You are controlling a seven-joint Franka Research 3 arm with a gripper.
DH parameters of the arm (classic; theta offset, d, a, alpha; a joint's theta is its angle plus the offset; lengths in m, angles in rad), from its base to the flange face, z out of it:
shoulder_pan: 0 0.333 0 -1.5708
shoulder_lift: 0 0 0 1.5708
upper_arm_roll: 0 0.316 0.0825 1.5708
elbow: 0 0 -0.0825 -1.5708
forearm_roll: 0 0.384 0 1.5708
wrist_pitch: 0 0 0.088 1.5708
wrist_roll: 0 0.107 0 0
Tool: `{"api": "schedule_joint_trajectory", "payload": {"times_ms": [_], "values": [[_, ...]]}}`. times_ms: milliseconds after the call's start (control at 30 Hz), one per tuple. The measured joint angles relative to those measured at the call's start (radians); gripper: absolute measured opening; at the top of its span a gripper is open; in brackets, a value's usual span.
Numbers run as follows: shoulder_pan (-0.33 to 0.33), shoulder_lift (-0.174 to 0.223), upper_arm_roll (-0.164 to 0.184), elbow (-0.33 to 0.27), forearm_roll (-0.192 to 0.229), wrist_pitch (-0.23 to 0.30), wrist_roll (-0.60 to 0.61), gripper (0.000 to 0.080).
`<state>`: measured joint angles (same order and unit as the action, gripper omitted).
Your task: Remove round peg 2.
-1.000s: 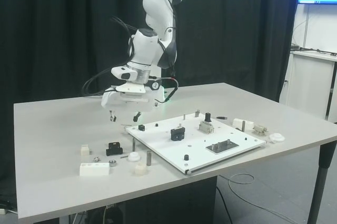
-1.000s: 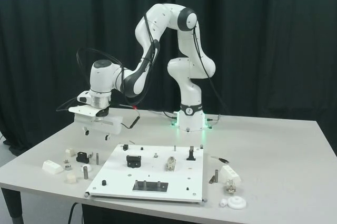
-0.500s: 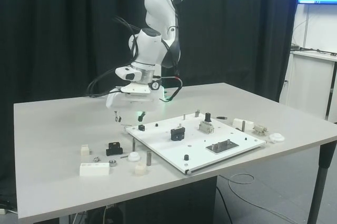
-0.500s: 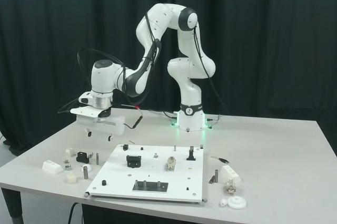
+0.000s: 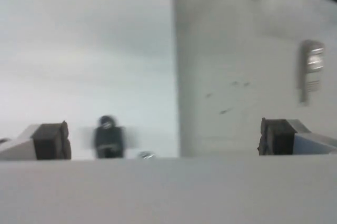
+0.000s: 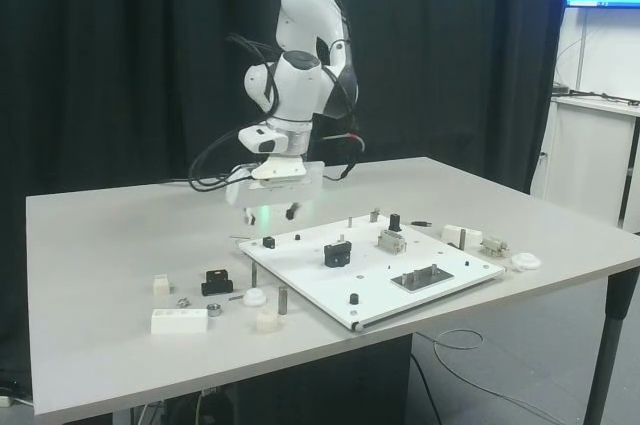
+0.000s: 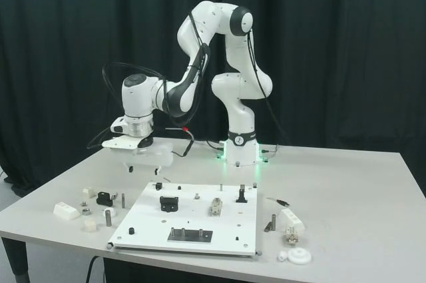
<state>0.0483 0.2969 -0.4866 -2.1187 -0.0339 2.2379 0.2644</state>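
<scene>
My gripper [image 6: 268, 213] hangs open and holds nothing, just above the table beyond the far left corner of the white board [image 6: 310, 275]. In the second room view the gripper [image 7: 144, 168] is a little behind and left of a short black peg [image 7: 158, 186] on that corner. The same peg [image 6: 269, 242] shows in the first room view. Another black round peg [image 6: 355, 298] stands near the board's front edge. In the wrist view both fingertips [image 5: 50, 140] stand far apart, with the board [image 5: 237, 108] edge between them and a blurred black piece [image 5: 109, 137] close to one finger.
Loose parts lie left of the board: a white block [image 6: 180, 320], a black bracket [image 6: 216, 282], a grey peg [image 6: 283, 298] and small white pieces. A white connector [image 6: 461, 235] and a white gear [image 6: 526, 261] lie to its right. Black fixtures [image 6: 337, 253] stand on the board.
The arm has swung the gripper from the table's left part toward the board's far left corner, and a little higher. The gripper stays open with nothing in it.
</scene>
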Motion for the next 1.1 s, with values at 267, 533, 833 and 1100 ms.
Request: {"api": "schedule_joint_trajectory", "payload": {"times_ms": [267,533,833,1100], "values": [[0.053,-0.051,0.001,-0.043,0.010,-0.052,0.049,0.0800],[0.120,-0.104,0.004,-0.111,0.010,-0.054,0.120,0.0800],[0.191,-0.151,0.025,-0.174,0.010,-0.053,0.217,0.0800],[0.240,-0.176,0.054,-0.213,0.010,-0.053,0.306,0.0800]]}}
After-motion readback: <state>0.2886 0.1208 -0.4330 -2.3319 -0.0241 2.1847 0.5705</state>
